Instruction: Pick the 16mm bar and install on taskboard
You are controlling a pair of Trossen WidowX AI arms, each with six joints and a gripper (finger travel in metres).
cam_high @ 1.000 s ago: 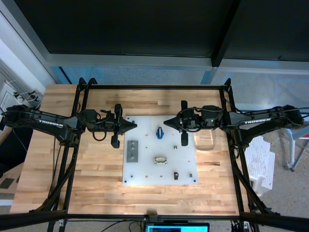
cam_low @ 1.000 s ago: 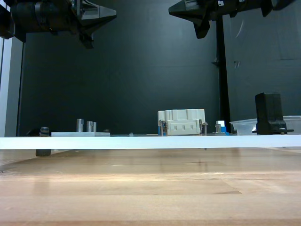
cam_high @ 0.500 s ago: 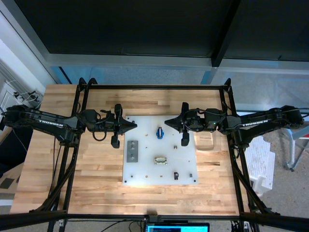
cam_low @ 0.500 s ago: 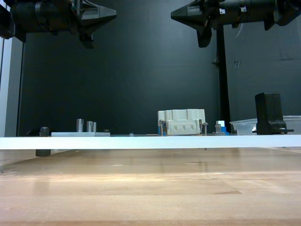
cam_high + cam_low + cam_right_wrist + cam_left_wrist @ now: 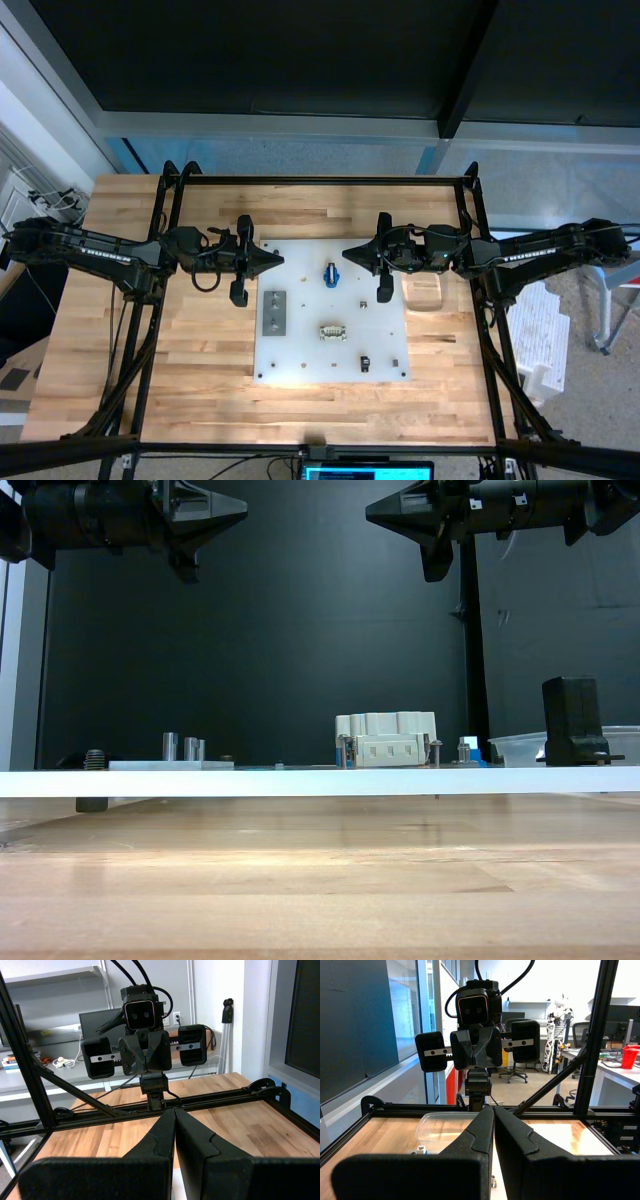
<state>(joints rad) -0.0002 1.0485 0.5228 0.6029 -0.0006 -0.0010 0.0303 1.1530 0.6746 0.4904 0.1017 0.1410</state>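
Taskboard [image 5: 300,352] (left tool [image 5: 279,259], right tool [image 5: 347,254] above)

We are in a robotics lab: a black metal frame [image 5: 320,181] rings the wooden table [image 5: 200,380], office chairs [image 5: 514,1074] and desks [image 5: 615,1067] fill the room beyond, and two arms hold the left pincer [image 5: 277,259] and right pincer [image 5: 348,254], fingers pressed together, high over the taskboard [image 5: 300,360].

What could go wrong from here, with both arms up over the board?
1. The left pincer and right pincer hang shut, facing each other, high over the taskboard: either advancing could hit the other.
2. No bar is held, and I can't pick one out; a shut pincer must open first.
3. The beige connector and black block stand proud; a low sweep could snag.
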